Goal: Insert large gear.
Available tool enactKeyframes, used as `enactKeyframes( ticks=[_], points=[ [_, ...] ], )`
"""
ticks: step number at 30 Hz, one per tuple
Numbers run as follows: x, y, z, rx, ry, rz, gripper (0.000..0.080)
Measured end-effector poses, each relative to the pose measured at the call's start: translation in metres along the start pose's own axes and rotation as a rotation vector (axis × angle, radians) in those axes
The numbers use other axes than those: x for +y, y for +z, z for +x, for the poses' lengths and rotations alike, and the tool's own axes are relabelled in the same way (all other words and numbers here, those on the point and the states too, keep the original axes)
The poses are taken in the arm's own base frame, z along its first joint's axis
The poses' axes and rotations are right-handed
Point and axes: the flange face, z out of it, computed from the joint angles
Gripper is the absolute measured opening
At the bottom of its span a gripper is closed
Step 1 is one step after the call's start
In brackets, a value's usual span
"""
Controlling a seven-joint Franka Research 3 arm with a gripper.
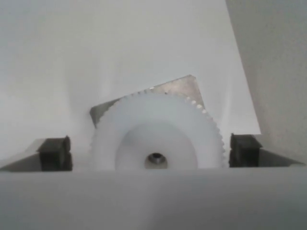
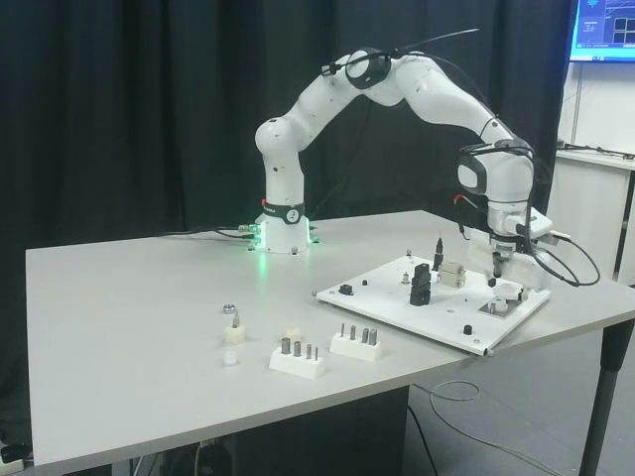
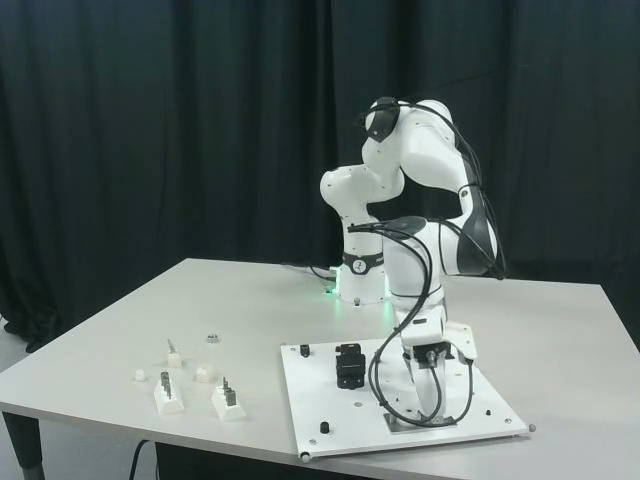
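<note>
**One gear, parked right between the fingers**

One large gear (image 1: 158,139) sat flat on a grey metal plate (image 1: 184,88) at the near-right corner of the white board (image 2: 397,297), w/ the gripper (image 1: 149,152) directly over it. Wrist view: black pads (image 1: 55,153) stood at roughly 9 and 3 o'clock of the gear, each clear of the teeth w/ a gap showing, so the gripper was released, spread wide, holding nothing. Gear's axis ran vertical, straight up toward the wrist; a dark metal centre showed in its bore (image 1: 156,159) – pin or empty hole, couldn't tell. Whether the gear was fully seated on its shaft also couldn't be read from these views.

Judgement: gear looked already placed, or about to be gripped; either way the move turned on a straight vertical line, no sideways offset to fix.

Neighbours: black block (image 2: 421,283) stood on the board toward the arm's base side, apart from the gear; a white fixture (image 2: 452,275) just behind it. Small parts holders (image 2: 298,358) lay on the grey table (image 2: 129,297), well apart. Cables (image 3: 400,395) drooped near the wrist – the only likely snag.
</note>
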Motion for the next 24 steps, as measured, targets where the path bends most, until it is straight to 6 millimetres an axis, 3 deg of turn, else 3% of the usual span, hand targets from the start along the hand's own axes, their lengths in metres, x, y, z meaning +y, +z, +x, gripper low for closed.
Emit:
enactKeyframes(
  ticks=[7,8,24],
  points=[
    [-0.006,-0.009,0.003,-0.012,-0.004,0.004,0.0648],
    [-0.007,-0.010,0.004,-0.012,-0.003,0.003,0.0791],
    [-0.027,-0.034,0.026,-0.005,-0.048,-0.069,0.0800]
  ],
)
